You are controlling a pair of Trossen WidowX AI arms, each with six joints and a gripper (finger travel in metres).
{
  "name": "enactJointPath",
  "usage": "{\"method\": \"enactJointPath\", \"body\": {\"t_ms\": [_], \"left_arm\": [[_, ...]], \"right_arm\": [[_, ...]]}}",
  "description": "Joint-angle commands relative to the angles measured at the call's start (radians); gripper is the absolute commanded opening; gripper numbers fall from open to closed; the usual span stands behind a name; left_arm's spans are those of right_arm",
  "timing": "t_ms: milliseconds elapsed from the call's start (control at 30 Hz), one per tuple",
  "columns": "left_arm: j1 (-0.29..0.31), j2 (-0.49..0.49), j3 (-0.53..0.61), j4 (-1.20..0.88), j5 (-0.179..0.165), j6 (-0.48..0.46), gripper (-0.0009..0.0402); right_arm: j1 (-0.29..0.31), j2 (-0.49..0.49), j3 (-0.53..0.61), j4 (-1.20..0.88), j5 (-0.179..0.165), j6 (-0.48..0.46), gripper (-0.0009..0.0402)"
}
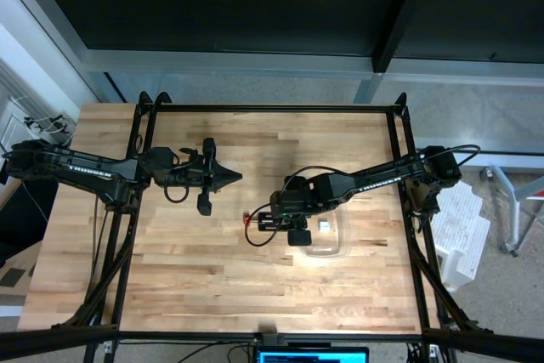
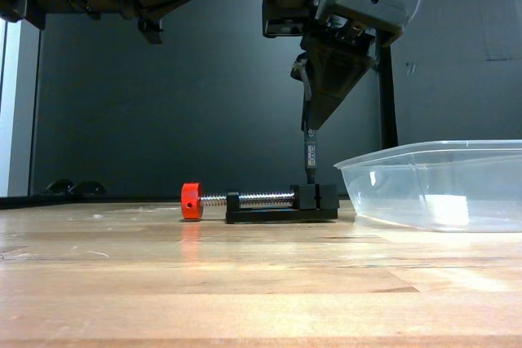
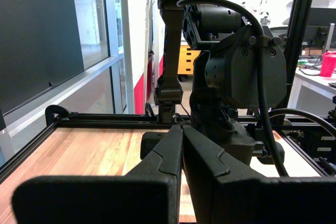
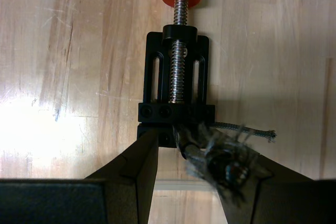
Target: Remove the USB-C connector from taskboard and place in the container
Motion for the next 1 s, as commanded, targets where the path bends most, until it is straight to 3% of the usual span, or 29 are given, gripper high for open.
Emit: {"method": "enactJointPath", "body": {"t_ms": [33,200,733,1000], "left_arm": [[0.000,0.000,0.000,0.001,0.000,0.000,0.0000],[0.000,0.000,0.000,0.000,0.000,0.000,0.0000],[0.000,0.000,0.000,0.000,0.000,0.000,0.0000],[0.000,0.000,0.000,0.000,0.000,0.000,0.0000]], "right_arm": [[0.001,0.000,0.000,0.006,0.000,0.000,0.0126],[0.001,0.000,0.000,0.014,-0.001,0.001,0.0110],[0.000,0.000,-0.005,0.019,0.000,0.001,-0.0002],[0.000,0.000,-0.005,0.022,0.000,0.001,0.0001]]}}
